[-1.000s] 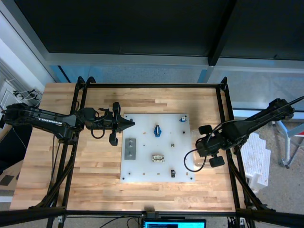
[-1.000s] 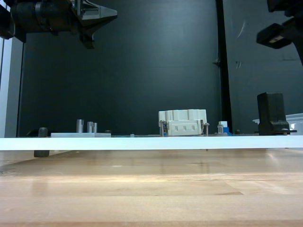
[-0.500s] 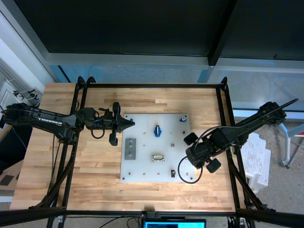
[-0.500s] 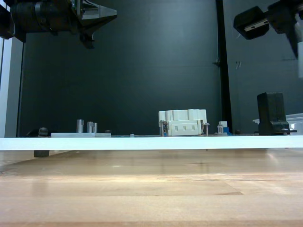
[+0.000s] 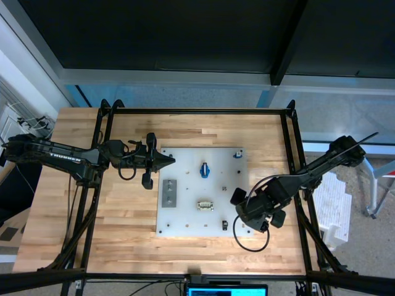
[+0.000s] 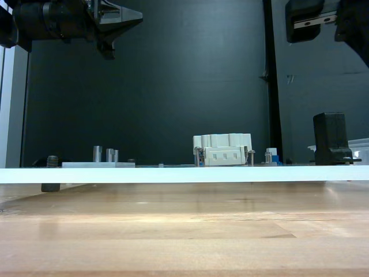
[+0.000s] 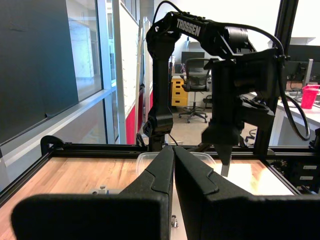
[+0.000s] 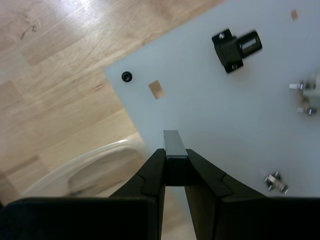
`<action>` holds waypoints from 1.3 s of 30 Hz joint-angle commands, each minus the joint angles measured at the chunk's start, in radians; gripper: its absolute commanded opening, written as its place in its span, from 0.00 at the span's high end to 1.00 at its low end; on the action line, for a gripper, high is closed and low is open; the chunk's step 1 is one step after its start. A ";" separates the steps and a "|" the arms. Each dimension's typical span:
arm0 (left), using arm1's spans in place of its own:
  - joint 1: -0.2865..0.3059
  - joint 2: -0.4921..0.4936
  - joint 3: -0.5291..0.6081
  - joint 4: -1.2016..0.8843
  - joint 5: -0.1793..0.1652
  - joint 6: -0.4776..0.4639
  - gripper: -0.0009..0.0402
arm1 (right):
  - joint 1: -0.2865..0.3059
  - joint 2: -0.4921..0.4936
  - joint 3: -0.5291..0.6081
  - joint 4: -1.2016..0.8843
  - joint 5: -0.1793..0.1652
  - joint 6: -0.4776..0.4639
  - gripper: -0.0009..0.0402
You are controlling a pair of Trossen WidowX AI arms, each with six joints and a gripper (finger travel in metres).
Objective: Pick the 16mm bar and install on taskboard
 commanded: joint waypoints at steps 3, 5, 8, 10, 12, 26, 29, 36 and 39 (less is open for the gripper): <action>0.000 0.000 0.000 0.000 0.000 0.000 0.98 | 0.009 0.034 0.003 0.040 -0.013 -0.093 0.98; 0.000 0.000 0.000 0.000 0.000 0.000 0.98 | 0.012 0.055 0.012 0.038 -0.013 -0.120 0.98; 0.000 0.000 0.000 0.000 0.000 0.000 0.98 | 0.014 0.082 0.033 0.031 -0.014 -0.151 0.98; 0.000 0.000 0.000 0.000 0.000 0.000 0.98 | 0.019 0.100 0.048 0.030 -0.014 -0.169 0.98; 0.000 0.000 0.000 0.000 0.000 0.000 0.98 | 0.026 0.116 0.061 0.029 -0.016 -0.182 0.98; 0.000 0.000 0.000 0.000 0.000 0.000 0.98 | 0.059 0.188 0.092 0.020 -0.015 -0.308 0.98; 0.000 0.000 0.000 0.000 0.000 0.000 0.98 | 0.063 0.195 0.092 0.027 -0.010 -0.308 0.98; 0.000 0.000 0.000 0.000 0.000 0.000 0.98 | 0.065 0.195 0.092 0.020 -0.010 -0.308 0.98; 0.000 0.000 0.000 0.000 0.000 0.000 0.98 | 0.065 0.195 0.092 0.016 -0.010 -0.314 0.98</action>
